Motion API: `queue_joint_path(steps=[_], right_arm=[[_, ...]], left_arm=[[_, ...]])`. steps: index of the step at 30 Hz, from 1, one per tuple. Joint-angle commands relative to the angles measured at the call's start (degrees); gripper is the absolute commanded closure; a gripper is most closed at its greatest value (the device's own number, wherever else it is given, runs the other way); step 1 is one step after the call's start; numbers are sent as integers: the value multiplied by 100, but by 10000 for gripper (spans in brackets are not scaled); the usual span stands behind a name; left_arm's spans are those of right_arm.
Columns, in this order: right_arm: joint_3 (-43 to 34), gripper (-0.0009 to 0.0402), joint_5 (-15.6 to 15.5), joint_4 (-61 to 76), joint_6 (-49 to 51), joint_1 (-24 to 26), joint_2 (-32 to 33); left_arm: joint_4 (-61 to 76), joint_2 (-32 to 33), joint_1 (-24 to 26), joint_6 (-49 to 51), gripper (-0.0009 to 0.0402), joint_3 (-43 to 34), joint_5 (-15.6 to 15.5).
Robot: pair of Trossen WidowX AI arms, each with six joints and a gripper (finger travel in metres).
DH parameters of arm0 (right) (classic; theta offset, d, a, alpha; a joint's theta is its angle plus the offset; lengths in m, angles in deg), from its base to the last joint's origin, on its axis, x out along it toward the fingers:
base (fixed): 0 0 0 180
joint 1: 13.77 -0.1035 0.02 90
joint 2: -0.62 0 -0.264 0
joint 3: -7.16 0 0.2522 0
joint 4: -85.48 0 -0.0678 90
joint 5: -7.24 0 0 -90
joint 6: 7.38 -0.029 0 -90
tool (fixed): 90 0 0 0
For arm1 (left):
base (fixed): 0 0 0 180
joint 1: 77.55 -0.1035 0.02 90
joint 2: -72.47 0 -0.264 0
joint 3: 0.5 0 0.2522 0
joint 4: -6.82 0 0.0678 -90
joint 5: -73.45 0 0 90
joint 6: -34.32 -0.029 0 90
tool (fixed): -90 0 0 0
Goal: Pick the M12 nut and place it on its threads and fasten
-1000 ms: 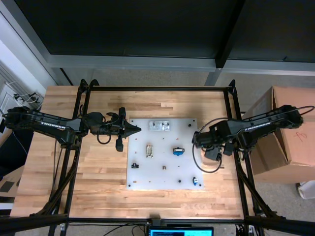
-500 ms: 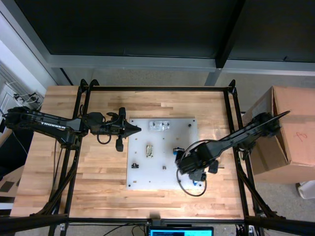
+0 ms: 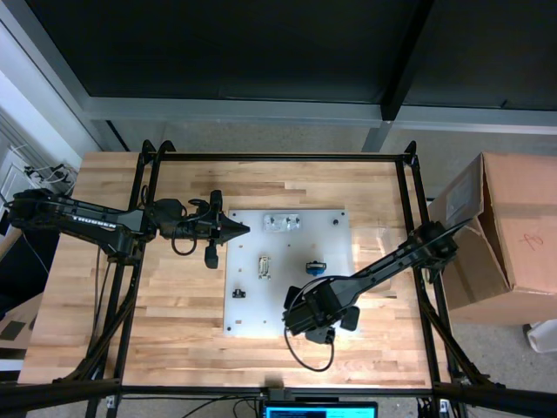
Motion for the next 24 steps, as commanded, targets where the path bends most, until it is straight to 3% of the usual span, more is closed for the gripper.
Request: queue_joint_path(steps=[1, 24], right_arm=[[-66, 392, -7, -55, -129, 0, 164], [20, 392, -50, -463, -509, 2, 444]], left_arm=[[-2, 0, 0, 0, 393, 0, 2], [0, 0, -2, 0, 393, 0, 0]])
